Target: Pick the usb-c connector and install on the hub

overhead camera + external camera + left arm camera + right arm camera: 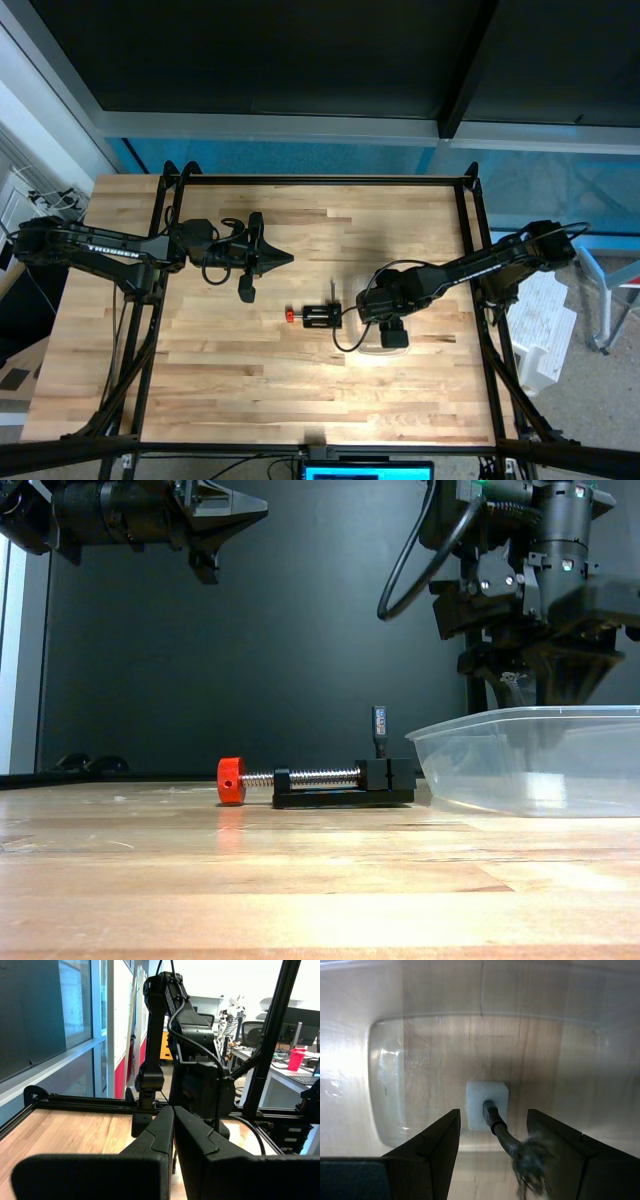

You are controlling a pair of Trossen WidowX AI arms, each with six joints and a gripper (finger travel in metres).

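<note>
Tabletop (250,400): pale butcher-block wood inside a black frame, with one arm reaching in from each side.
Left arm (110,252): black, with "TROSSEN" in white letters along its link, stretched level high over the wood.
Right arm (490,262): black, bent down over a tub, with no lettering that can be read.
Left tool (173,1112): clenched on nothing, its fingers pressed together and pointing at the right arm from well above the tabletop.
Right tool (493,1111): released, with its fingers spread wide, poised just above the tub's rim.
Clear plastic tub (450,765): shallow and see-through, standing just beside the vise; it holds a white foam pad (476,1095) and the connector.
Vise (340,780): small and black, with a red knob (231,780) on a bright screw.
Hub (380,730): a slim black piece clamped upright in the vise; its pale label is too small to read.
Usb-c connector (491,1116): a black plug on a short dark cable, lying free on the foam pad in the tub, below the gap between the right tool's fingers.
</note>
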